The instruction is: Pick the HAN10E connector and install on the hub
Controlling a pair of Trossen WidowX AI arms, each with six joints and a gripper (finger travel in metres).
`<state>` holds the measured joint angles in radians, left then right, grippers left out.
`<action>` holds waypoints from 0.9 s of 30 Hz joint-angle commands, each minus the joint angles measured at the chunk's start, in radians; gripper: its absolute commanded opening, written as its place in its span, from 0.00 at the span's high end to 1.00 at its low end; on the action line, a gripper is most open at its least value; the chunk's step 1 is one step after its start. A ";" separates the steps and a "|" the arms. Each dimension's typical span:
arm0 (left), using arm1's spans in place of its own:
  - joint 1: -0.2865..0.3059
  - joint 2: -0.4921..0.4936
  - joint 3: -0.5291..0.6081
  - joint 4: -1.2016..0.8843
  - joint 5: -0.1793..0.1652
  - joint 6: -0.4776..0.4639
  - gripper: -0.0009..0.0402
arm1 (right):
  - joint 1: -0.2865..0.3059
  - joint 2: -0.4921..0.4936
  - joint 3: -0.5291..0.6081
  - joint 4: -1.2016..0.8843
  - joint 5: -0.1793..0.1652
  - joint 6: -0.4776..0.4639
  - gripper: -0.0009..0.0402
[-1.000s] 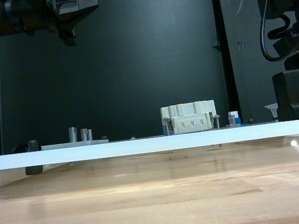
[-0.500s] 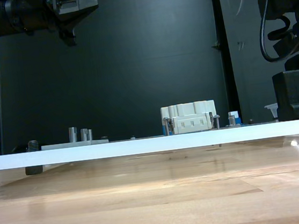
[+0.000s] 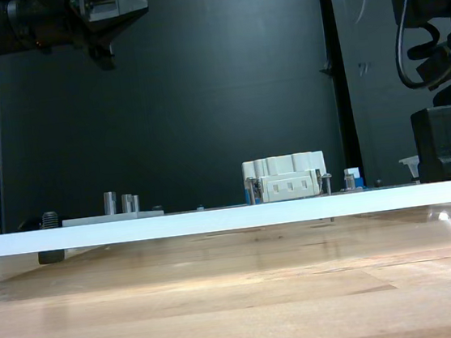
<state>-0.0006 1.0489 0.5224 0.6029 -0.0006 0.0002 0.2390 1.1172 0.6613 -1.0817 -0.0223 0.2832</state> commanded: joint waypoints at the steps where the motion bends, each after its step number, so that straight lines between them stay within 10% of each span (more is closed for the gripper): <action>1: 0.000 0.000 0.000 0.000 0.000 0.000 0.98 | 0.019 0.024 0.001 0.003 0.003 0.008 0.56; 13: 0.000 0.000 0.000 0.000 0.000 0.000 0.98 | 0.035 0.132 -0.004 0.016 -0.001 0.007 0.53; 27: 0.000 0.000 0.000 0.000 0.000 0.000 0.98 | 0.040 0.137 -0.006 0.014 -0.005 0.006 0.83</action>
<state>-0.0002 1.0489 0.5224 0.6029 -0.0006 0.0002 0.2787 1.2545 0.6548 -1.0679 -0.0273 0.2901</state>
